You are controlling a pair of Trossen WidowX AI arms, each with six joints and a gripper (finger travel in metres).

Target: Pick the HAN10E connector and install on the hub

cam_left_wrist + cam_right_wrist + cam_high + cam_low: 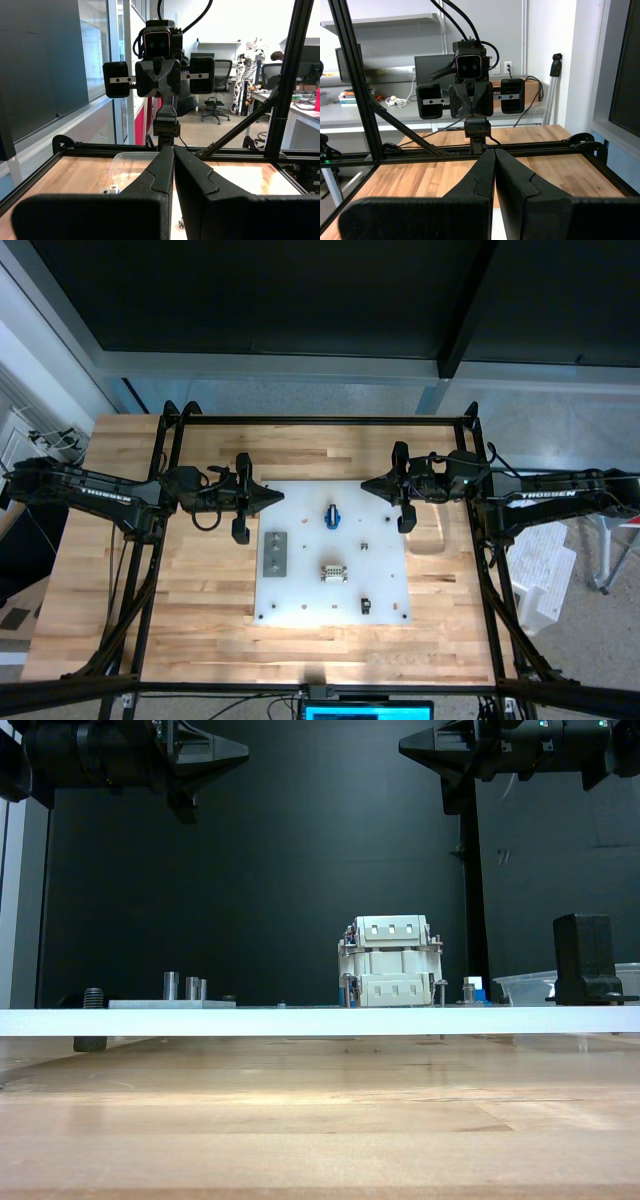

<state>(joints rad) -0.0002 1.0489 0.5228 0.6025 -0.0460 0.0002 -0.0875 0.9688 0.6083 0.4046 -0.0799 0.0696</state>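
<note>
Both arms hang high over the board's far corners, left gripper [279,498] and right gripper [366,484] each pinched closed on nothing. The HAN10E connector [391,935] sits mid white board [300,610], apparently stacked on the hub [390,988] (no loose one visible). Looks finished, with only the seating left to confirm.

Left pincer [281,497] and right pincer [364,484] hover closed, facing inward.

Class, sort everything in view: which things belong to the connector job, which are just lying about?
Job: HAN10E connector, mid-board; left gripper and right gripper, both shut, high over the far edge of the white board.
Lying about: grey peg plate, blue part, small black block, clear tray.
</note>
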